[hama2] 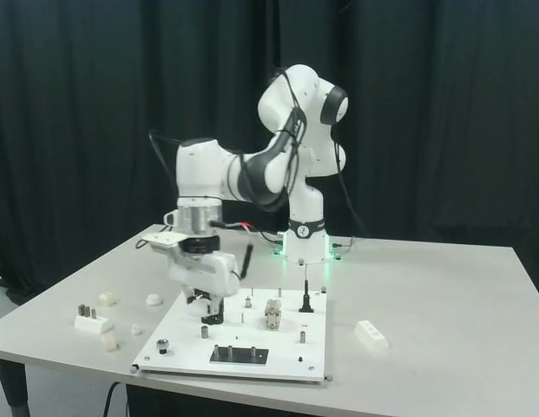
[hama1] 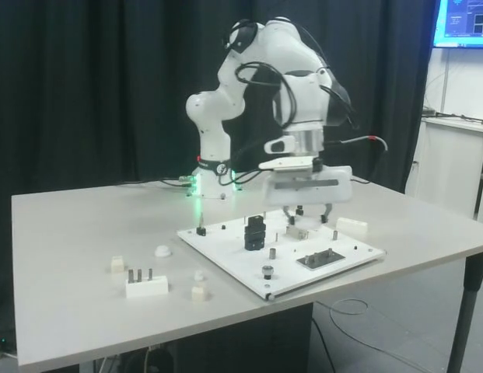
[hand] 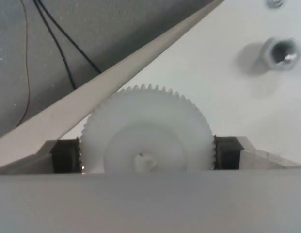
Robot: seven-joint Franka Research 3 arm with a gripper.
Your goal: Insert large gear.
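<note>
While hovering over white board (hama2: 278, 352), gripper (hand: 146, 154) pinching one large gear (hand: 146, 128) by its toothed rim between two black pads (hand: 227, 152). Held above board's edge; one grey nut (hand: 281, 52) just beyond. Two black cables (hand: 60, 41) on grey table (hama1: 78, 225). Near white blocks (hama1: 145, 286).
</note>
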